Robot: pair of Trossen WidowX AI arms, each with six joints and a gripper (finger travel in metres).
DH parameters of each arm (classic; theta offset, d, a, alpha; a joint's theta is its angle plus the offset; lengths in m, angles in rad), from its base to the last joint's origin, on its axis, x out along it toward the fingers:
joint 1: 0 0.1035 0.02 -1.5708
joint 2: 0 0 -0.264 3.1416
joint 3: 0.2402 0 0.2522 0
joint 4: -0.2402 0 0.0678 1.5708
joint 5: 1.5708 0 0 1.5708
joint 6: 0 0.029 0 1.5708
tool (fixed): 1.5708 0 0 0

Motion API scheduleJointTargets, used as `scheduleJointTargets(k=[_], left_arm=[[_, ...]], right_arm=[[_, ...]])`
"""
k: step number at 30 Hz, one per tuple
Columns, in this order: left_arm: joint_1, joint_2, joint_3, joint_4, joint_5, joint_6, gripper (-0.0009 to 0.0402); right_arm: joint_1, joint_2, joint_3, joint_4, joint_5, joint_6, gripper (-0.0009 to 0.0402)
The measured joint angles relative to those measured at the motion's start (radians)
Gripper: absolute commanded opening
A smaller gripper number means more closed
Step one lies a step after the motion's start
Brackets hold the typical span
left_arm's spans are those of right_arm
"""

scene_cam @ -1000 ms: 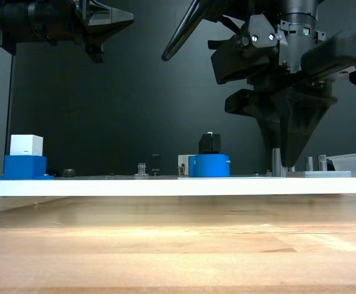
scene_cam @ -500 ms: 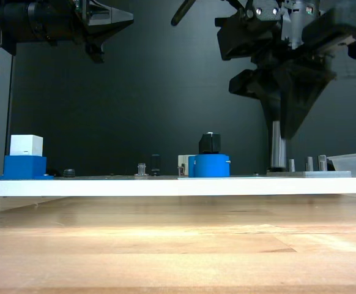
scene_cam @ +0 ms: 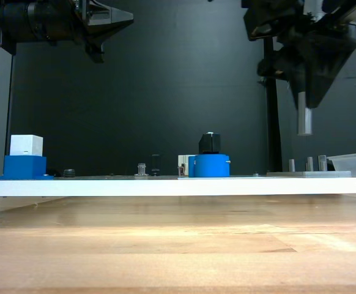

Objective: Pick the 16mm cylinder and place it in the container

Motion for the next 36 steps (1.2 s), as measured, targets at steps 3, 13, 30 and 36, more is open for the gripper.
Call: scheduleJointTargets(k=[3,13,30,36], left_arm=[[0.0,0.0,0.0,0.0,0.0,0.0,0.0],[0.0,0.0,0.0,0.0,0.0,0.0,0.0],[0.0,0.0,0.0,0.0,0.0,0.0,0.0],[0.0,0.0,0.0,0.0,0.0,0.0,0.0]], right_arm=[[0.0,-0.043,-0.037,-0.001,0.0,0.058,0.0012],[0.0,-0.185,-0.149,-0.024,0.0,0.187,0.0012],[0.0,-0.418,-0.289,-0.18,0.0,0.321,0.0012],[0.0,-0.476,-0.348,-0.21,-0.004,0.411,0.0012]])
